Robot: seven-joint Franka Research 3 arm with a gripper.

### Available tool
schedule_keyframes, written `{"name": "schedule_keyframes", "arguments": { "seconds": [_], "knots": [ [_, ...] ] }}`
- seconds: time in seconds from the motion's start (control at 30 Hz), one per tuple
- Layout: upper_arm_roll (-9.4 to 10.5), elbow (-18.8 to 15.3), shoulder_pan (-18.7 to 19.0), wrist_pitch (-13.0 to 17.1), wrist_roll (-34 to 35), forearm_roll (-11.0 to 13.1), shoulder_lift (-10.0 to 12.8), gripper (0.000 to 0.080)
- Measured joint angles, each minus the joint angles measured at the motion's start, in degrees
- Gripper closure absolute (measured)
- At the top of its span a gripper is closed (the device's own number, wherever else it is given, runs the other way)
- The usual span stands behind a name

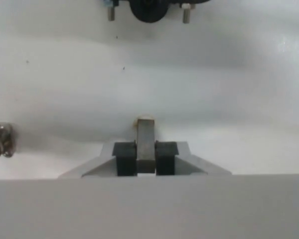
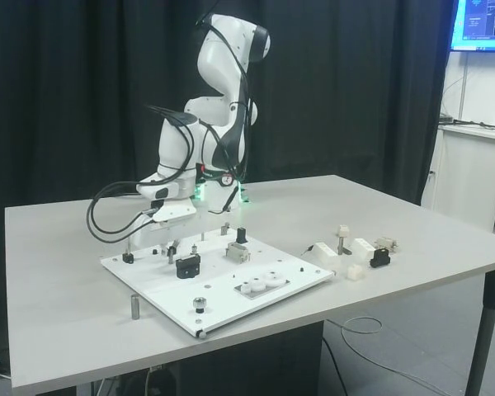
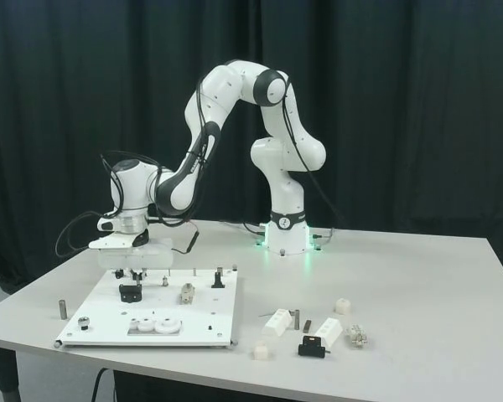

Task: Remove square peg 2.

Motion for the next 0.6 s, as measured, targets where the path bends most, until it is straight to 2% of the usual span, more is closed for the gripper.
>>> {"name": "schedule_keyframes", "arguments": {
  "seconds": [0.37, 0.6],
  "knots": [
    [-0.27, 0.1, 0.1, -1.2, -0.1, -0.1, -1.2, 0.0726],
    [-0.50, 0.6, 0.2, -3.4, -0.3, -0.5, -3.1, 0.0727]
  ]
}}
